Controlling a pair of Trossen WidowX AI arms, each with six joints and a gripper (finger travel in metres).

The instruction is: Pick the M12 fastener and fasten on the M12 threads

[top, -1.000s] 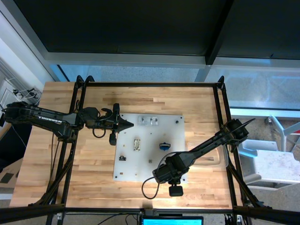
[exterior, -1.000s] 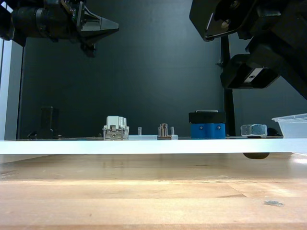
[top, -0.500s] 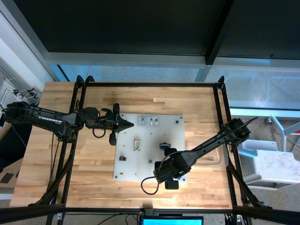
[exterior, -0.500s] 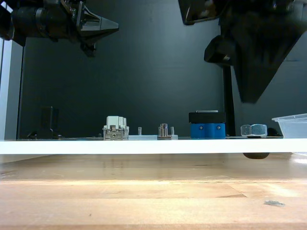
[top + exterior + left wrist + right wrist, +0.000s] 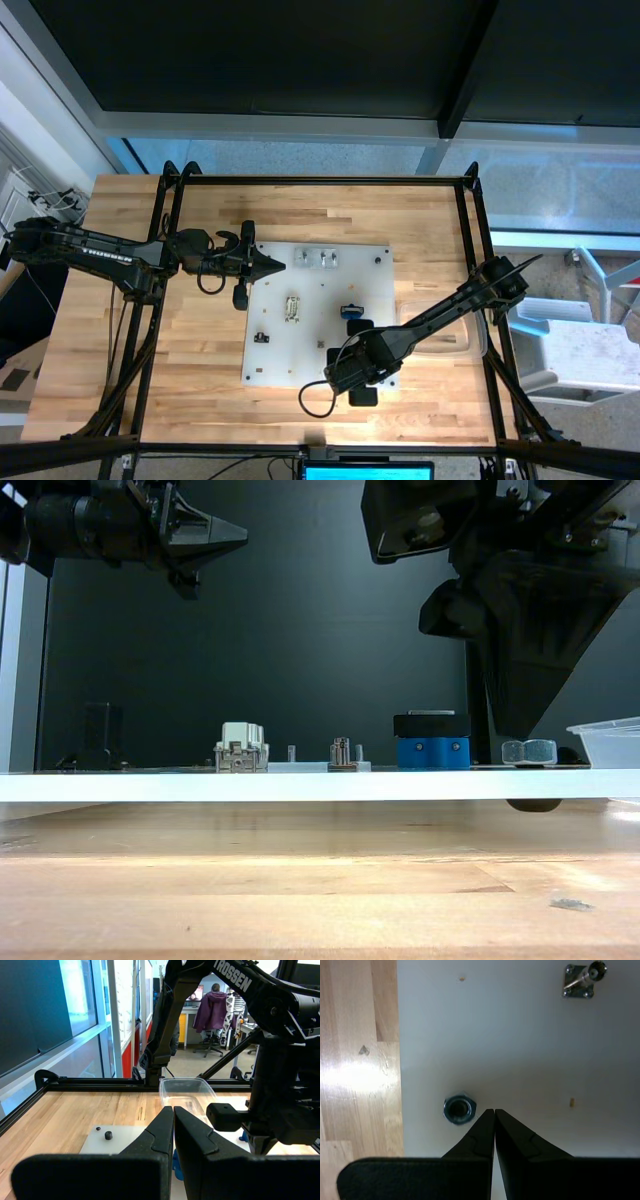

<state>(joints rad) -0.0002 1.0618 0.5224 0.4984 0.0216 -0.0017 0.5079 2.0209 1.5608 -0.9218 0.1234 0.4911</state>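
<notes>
Nut (image 5: 459,1109) beside right gripper (image 5: 494,1111), left (image 5: 241,532) aloft

TROSSEN is printed in white on the right arm (image 5: 235,977) and the left arm (image 5: 100,256).

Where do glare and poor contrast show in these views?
Right wrist view: glare whitens the wooden table beside the white board, where the shut right gripper hangs by the silver nut. Low view: the black, shut left gripper, raised above the board's left edge, blends into a dark backdrop.
</notes>
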